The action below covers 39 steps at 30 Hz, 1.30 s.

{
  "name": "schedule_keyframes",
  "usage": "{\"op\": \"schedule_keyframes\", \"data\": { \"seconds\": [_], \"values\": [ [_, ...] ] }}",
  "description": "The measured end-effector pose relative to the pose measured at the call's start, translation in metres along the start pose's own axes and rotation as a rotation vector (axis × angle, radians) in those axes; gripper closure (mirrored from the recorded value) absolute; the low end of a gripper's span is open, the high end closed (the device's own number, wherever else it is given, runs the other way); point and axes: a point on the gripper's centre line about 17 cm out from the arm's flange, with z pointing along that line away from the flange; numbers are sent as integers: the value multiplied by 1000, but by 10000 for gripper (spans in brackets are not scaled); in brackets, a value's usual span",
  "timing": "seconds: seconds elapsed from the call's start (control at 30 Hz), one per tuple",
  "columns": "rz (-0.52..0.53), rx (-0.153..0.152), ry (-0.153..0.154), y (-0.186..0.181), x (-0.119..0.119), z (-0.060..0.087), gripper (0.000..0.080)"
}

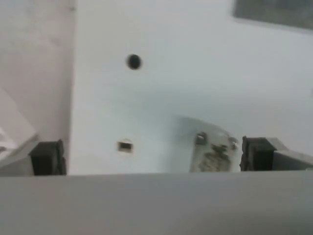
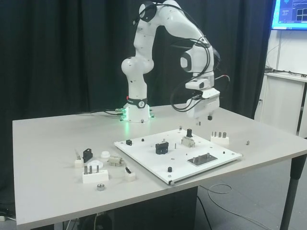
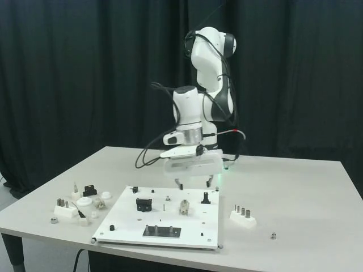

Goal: Pick BNC.

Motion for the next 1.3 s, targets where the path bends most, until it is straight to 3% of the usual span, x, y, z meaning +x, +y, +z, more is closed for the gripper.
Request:
{"op": "schedule_keyframes", "data": {
  "seconds": [0.37,0.67,1.3],
  "values": [
    [-74,-2,8,-54,20,1,3],
    [-103,-18,2,-93,36,11,3],
    [-88,-36,-58,-178,59,42,3]
  ]
}}
